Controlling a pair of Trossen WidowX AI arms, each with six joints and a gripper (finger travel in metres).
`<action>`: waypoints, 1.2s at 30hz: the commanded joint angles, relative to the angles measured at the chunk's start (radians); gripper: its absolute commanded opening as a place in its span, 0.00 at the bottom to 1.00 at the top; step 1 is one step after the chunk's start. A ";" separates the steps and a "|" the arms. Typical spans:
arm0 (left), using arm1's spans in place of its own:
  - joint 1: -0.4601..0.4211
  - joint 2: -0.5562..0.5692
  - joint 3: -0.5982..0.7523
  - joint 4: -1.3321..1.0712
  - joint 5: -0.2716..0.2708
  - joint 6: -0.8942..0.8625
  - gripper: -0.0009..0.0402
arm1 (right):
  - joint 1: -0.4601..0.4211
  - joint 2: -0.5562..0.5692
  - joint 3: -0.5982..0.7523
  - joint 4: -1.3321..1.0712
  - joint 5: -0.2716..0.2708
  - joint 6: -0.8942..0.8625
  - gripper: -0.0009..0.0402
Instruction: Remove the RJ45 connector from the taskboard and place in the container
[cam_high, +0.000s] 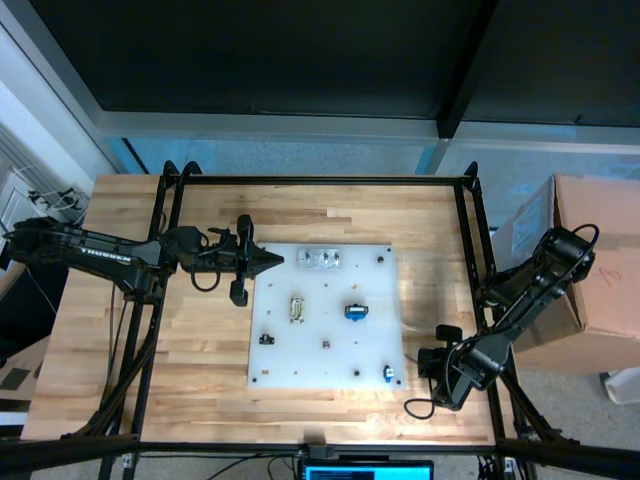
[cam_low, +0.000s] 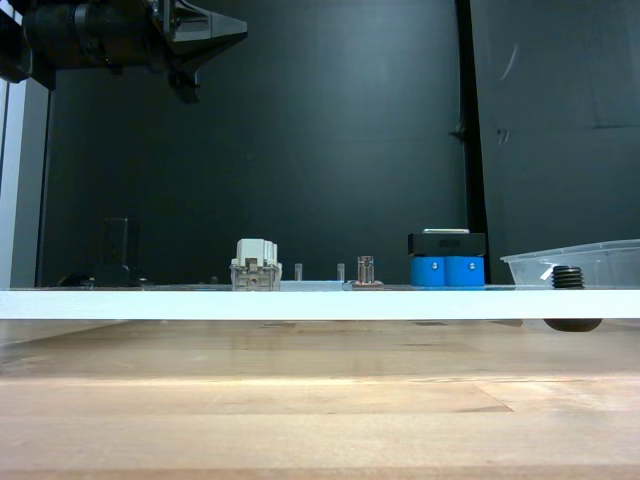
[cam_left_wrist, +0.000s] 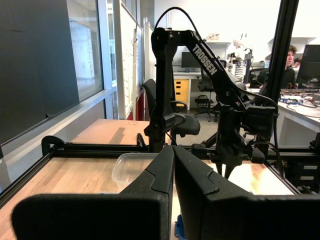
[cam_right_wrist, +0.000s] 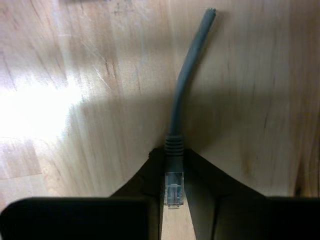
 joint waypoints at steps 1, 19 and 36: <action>0.000 0.000 0.000 0.000 0.000 0.000 0.02 | 0.001 -0.003 0.001 0.005 -0.002 0.005 0.04; 0.000 0.000 0.000 0.000 0.000 0.000 0.02 | -0.072 -0.271 0.087 -0.233 0.000 0.016 0.02; 0.000 0.000 0.000 0.000 0.000 0.000 0.02 | -0.515 -0.499 0.054 -0.508 0.033 -0.150 0.02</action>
